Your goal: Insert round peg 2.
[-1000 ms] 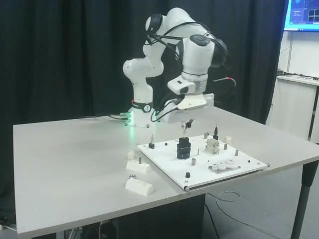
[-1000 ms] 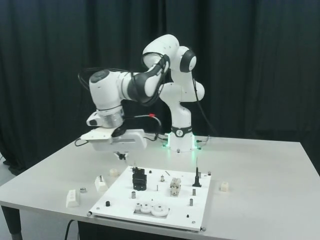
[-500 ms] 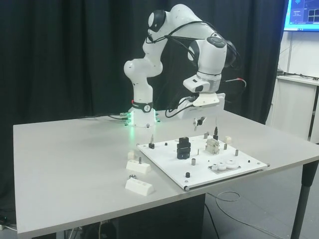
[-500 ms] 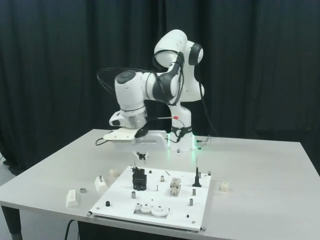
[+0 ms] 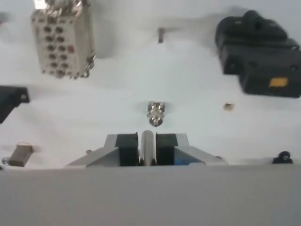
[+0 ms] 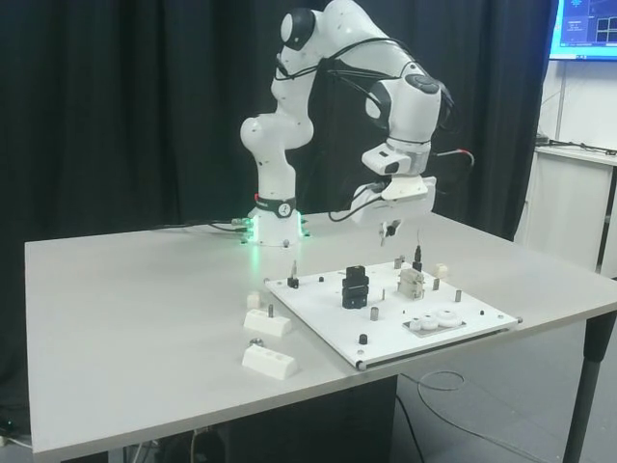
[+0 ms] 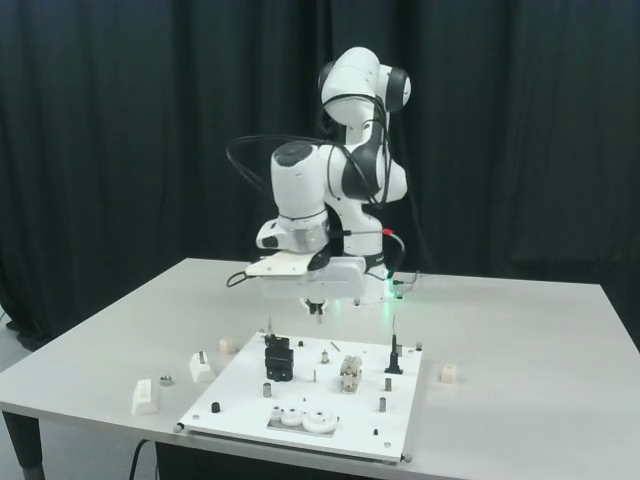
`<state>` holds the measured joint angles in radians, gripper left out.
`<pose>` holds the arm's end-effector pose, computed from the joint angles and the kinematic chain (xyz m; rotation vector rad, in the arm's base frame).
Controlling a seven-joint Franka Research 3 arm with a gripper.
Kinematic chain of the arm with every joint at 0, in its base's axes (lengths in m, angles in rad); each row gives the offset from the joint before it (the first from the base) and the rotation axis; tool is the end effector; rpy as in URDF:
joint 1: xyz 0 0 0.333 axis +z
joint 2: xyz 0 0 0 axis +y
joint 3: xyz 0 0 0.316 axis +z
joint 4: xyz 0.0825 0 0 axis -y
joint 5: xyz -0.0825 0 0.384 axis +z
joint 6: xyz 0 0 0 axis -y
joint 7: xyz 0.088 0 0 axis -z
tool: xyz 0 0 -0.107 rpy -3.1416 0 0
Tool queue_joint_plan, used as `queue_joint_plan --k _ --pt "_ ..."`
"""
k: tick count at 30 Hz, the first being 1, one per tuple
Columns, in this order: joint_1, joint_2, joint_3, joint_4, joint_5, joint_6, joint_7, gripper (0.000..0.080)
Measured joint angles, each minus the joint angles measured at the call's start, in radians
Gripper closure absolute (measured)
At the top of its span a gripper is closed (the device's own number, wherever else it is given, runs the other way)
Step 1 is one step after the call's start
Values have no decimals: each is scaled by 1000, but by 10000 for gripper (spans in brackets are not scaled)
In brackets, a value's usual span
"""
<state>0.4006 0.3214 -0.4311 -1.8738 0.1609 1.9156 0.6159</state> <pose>0.5936 0.0056 0.3377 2.8640 -1.0728 -0.3660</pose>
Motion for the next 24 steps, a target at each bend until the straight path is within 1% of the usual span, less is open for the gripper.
queue_joint_plan --k 8,13,17,24 --pt "38 -96 4 -151 -27 128 40 728" --pt "59 -142 4 -229 -50 208 63 728" --pt "70 -166 4 -276 -60 260 81 728" --pt "85 -189 4 -329 -74 319 103 728"
